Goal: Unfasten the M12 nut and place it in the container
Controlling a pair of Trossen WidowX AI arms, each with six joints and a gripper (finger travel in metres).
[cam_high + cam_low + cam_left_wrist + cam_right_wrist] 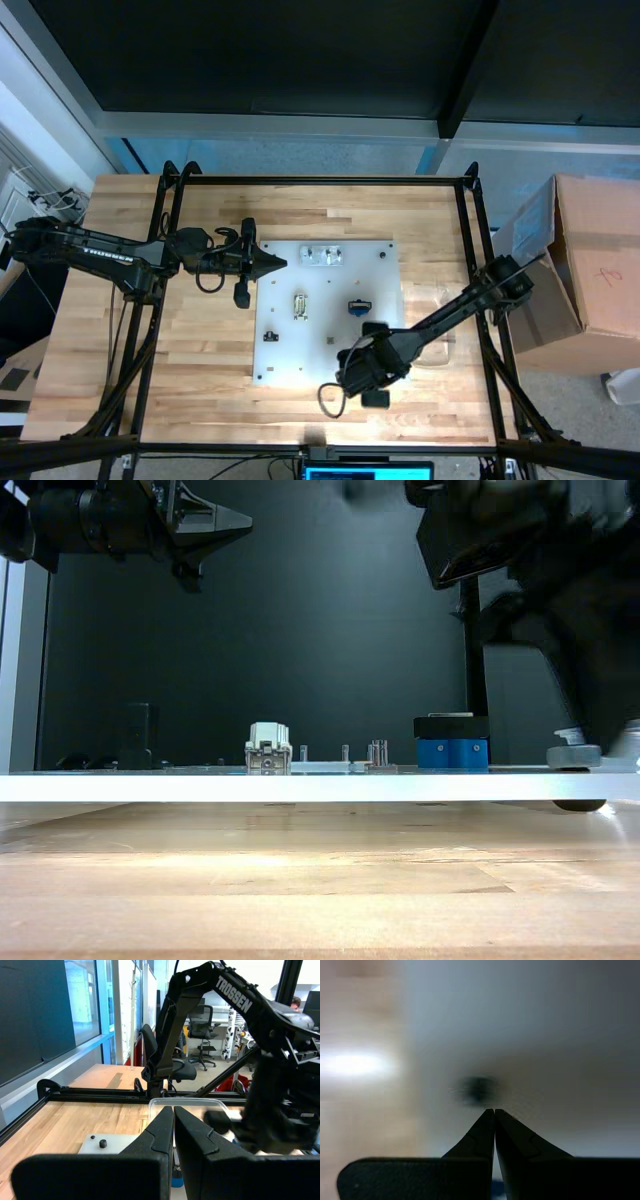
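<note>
My right gripper is shut, fingertips touching with nothing between them. It hangs over the near right edge of the white board, and a blurred dark spot on the board lies just beyond the tips. In the high view my right arm hides the stud. In the low view a small grey round piece sits at the board's right end. I cannot tell whether it is the nut on its stud. The clear container lies right of the board, and I see no nut in it. My left gripper is shut and raised over the board's far left edge.
A blue block and a white connector stand mid-board. Silver fittings sit at the far edge. A black frame rings the table. A cardboard box stands off its right side.
</note>
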